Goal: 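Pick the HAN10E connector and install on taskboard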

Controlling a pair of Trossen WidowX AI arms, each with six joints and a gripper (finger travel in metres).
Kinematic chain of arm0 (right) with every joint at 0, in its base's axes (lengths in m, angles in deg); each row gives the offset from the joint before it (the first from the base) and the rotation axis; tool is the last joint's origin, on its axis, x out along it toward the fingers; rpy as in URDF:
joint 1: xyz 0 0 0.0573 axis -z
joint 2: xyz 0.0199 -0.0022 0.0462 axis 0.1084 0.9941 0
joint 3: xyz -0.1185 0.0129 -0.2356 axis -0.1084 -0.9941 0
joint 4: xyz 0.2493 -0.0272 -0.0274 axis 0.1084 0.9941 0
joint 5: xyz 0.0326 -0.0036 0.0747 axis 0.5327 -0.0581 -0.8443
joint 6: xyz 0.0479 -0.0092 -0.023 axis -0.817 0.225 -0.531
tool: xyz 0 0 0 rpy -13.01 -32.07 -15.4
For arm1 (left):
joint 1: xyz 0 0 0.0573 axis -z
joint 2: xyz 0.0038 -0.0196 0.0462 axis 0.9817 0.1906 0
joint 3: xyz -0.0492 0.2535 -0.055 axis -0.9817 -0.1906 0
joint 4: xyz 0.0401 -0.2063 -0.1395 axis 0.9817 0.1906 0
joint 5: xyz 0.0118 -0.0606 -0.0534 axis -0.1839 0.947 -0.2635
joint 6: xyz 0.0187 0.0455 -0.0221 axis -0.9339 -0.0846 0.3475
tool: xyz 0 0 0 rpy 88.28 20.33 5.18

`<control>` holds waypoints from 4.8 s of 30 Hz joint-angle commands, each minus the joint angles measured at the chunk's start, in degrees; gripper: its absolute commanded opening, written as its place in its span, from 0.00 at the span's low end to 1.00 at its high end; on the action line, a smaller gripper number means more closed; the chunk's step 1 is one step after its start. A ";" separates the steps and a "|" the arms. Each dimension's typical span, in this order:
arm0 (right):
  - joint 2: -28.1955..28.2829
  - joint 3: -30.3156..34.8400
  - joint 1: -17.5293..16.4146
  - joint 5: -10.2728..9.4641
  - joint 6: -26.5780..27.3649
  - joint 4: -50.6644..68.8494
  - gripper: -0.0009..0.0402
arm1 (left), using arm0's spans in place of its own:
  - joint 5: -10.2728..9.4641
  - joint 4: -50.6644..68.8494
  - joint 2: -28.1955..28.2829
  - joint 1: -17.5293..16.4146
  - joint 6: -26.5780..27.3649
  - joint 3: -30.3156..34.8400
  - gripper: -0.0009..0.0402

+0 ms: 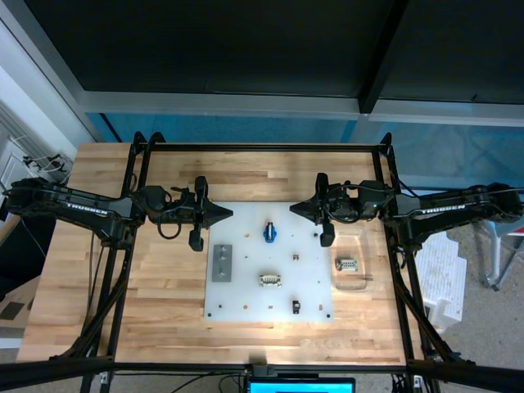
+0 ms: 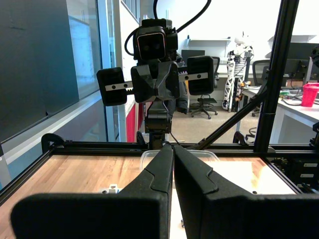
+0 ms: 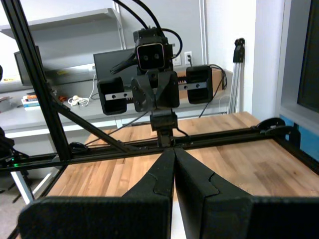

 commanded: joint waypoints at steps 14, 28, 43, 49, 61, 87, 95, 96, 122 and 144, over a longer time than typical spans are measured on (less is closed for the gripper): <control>-3.96 12.76 -0.07 0.04 1.36 47.87 0.02 | 0.00 0.00 0.00 -0.02 -0.02 0.00 0.02; -1.60 21.00 -3.15 0.09 -1.60 79.69 0.02 | 0.00 0.00 0.00 0.00 -0.02 0.00 0.02; 6.93 24.79 -15.02 3.80 -7.72 94.79 0.02 | 0.00 0.00 0.00 0.00 -0.02 0.00 0.02; 9.07 24.70 -18.18 4.59 -9.25 95.71 0.02 | 0.00 0.00 0.00 0.00 -0.02 0.00 0.02; 10.93 20.33 -20.06 4.50 -10.75 91.36 0.08 | 0.00 0.00 0.00 0.00 -0.02 0.00 0.02; 12.83 13.97 -24.87 4.59 -16.90 85.64 0.73 | 0.00 0.00 0.00 0.00 -0.02 0.00 0.02; 12.83 10.73 -25.77 5.05 -16.76 82.25 0.77 | 0.00 0.00 0.00 0.00 -0.02 0.00 0.02; 12.83 10.27 -25.79 5.05 -16.76 81.77 0.77 | 0.00 0.00 0.00 -0.02 -0.02 0.00 0.02; 16.85 4.46 -25.62 4.70 -14.78 72.39 0.76 | 0.00 0.00 0.00 0.00 -0.02 0.00 0.02; 16.87 3.02 -25.38 4.52 -14.73 71.25 0.43 | 0.00 0.00 0.00 0.00 -0.02 0.00 0.02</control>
